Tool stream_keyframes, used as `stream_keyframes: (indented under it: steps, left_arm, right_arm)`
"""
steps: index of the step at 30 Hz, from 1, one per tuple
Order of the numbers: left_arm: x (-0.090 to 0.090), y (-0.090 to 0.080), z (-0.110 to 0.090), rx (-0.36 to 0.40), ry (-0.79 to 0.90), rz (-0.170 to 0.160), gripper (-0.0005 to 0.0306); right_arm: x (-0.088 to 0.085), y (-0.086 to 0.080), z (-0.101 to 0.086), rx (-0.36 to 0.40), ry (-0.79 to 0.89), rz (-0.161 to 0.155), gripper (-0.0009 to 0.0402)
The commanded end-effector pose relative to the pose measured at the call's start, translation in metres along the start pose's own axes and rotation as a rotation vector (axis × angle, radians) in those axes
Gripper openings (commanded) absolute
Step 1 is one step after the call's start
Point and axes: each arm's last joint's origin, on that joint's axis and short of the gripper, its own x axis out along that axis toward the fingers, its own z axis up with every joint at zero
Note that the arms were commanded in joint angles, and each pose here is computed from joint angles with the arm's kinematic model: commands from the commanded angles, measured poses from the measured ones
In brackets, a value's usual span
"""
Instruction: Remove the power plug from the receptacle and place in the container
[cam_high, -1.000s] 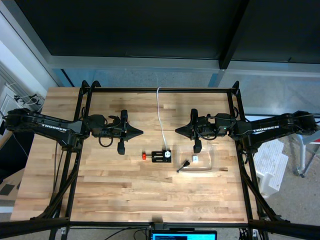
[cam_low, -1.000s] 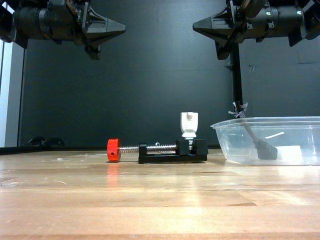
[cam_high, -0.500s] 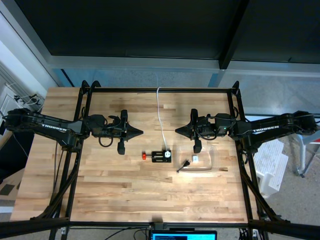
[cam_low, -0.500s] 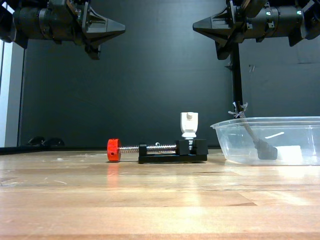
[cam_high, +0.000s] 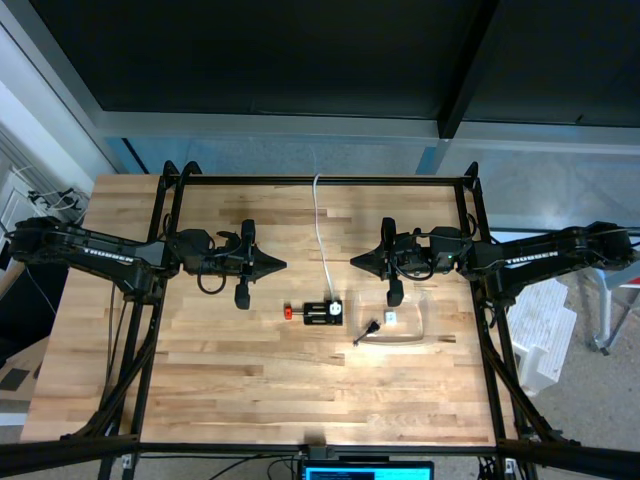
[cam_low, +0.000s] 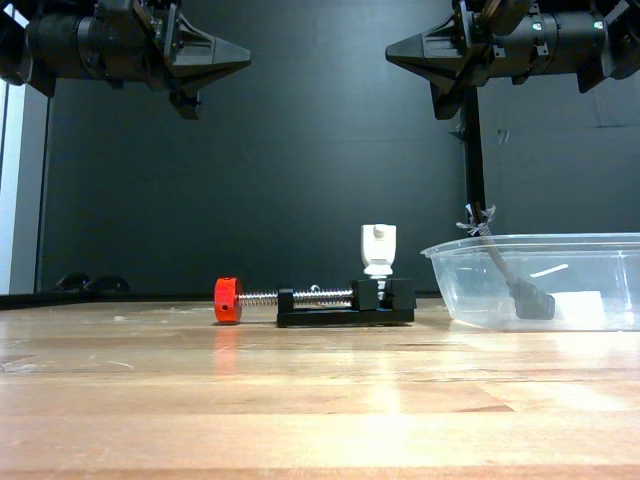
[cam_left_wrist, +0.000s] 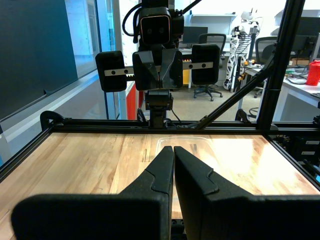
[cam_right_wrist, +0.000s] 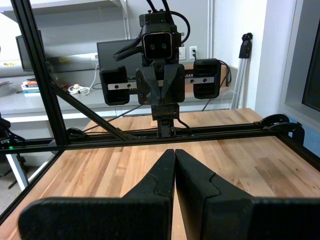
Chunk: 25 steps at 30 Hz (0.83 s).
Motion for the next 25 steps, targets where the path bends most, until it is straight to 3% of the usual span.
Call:
stream_keyframes:
  steps: [1,25]
  left_arm:
    - [0.0,0.0001,0.0,0.0,0.0,0.0,0.0]
    - [0.0,0.0,0.0,0.0,0.0,0.0,0.0]
  right_arm:
    - [0.0001,0.0,0.0,0.0,0.0,0.0,0.0]
    - [0.0,-0.0002,-0.0029,0.001,0.03,-0.003,0.0]
